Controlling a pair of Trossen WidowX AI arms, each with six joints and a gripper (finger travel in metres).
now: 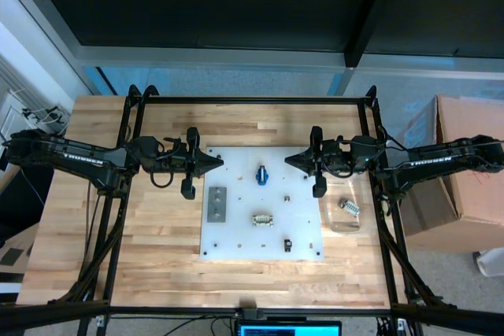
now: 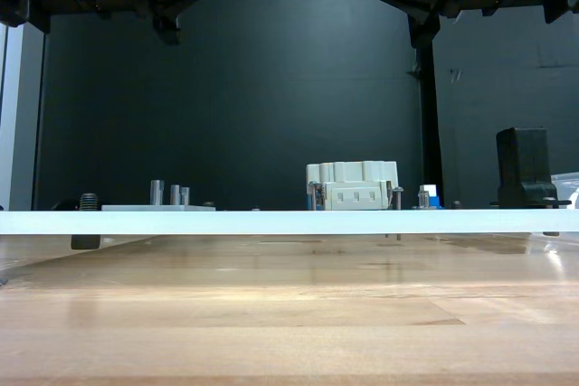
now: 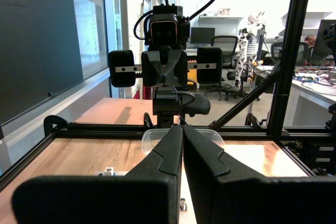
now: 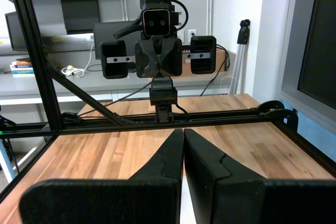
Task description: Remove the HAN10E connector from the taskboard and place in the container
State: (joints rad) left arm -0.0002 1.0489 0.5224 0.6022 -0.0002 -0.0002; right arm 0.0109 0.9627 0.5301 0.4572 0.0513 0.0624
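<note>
HAN10E connector (image 1: 262,219) seated on taskboard (image 1: 236,235), left claw (image 1: 222,161), right claw (image 1: 287,160) closed (empty) above it

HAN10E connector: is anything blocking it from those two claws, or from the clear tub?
Nothing visible does. The HAN10E connector sits on the taskboard, with open air up to the left gripper and right gripper, both shut. Only bare board lies toward the container.

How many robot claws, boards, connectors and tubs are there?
Grippers: 2, left gripper and right gripper, both shut, high over the taskboard.
White taskboard: 1.
HAN10E connector: 1, seated on the taskboard.
Clear container: 1, right of the taskboard.
Total: 5.
</note>
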